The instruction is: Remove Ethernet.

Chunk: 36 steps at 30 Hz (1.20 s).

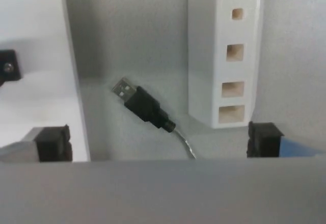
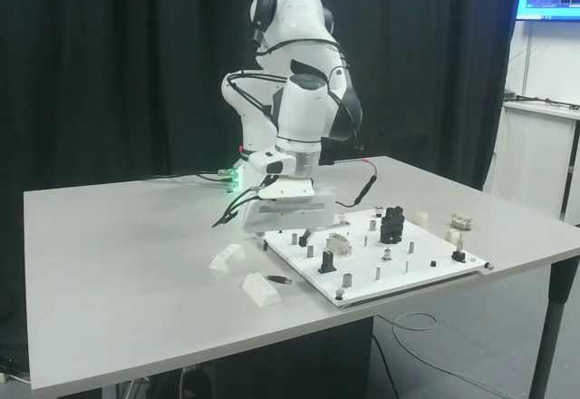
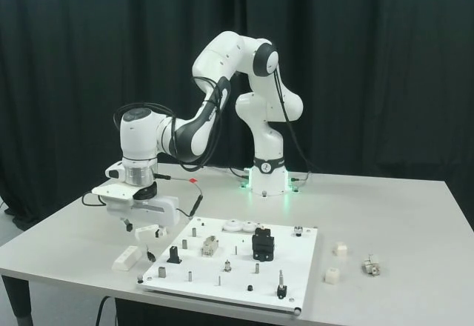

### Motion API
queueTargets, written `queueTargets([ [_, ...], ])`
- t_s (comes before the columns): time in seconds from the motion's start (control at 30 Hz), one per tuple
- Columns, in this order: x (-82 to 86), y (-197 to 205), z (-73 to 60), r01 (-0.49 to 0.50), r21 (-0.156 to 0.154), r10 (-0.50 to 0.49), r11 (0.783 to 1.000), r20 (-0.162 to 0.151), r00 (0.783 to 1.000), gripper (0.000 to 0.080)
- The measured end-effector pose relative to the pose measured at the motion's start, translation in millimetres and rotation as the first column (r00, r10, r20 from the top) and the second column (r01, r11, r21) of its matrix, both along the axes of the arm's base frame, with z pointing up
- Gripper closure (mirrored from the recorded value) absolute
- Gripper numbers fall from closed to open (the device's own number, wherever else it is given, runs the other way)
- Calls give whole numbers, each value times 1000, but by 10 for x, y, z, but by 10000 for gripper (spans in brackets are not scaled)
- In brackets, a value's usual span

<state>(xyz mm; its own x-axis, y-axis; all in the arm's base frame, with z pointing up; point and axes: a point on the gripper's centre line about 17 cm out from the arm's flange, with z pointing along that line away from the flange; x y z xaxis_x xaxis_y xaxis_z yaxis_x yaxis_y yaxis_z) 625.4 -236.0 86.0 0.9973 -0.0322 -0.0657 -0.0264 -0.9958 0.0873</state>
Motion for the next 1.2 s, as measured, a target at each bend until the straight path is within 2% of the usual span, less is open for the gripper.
queueTargets([
  [0.03, 3, -2, 2, 0, 0, 0, 1000, 1, 1000, 44],
  [0.27, 21, -10, 18, 0, -2, 0, 1000, 5, 1000, 44],
  [0.33, 25, -11, 22, 0, -2, 0, 1000, 6, 1000, 5],
  [1.2, 86, -13, 77, 1, -3, -1, 1000, 20, 1000, 3],
])
